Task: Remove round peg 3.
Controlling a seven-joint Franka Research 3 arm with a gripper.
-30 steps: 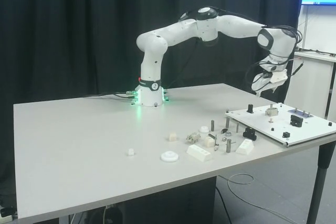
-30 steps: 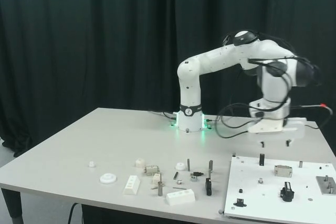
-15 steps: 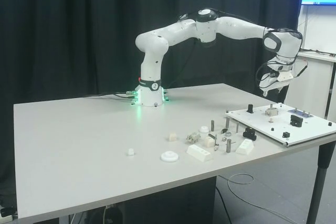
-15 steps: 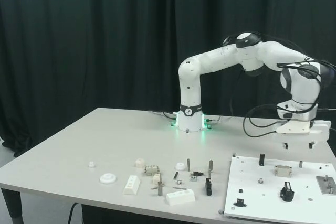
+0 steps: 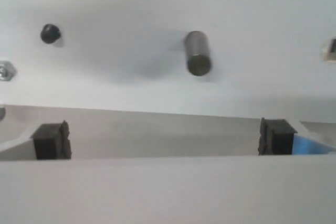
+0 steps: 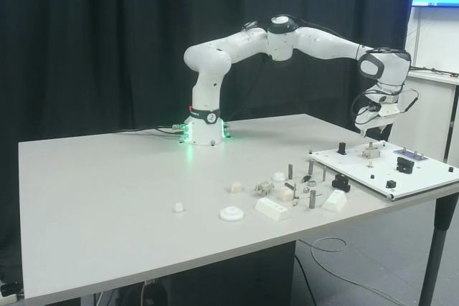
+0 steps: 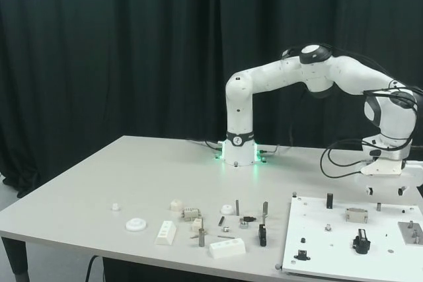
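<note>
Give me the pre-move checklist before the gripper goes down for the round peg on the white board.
1. Fingers open: ok. In the wrist view both black fingertips stand far apart.
2. Gripper empty: ok, nothing between the fingertips.
3. Peg seated: ok. The round peg stands upright in the white board.
4. Alignment: not ok. The peg lies beyond the line between the fingertips in the wrist view, not between them.
5. Height: ok. In the second room view the gripper hovers above the board, touching nothing.
6. Space around the peg: ok. The black knob stands well apart from it.
</note>
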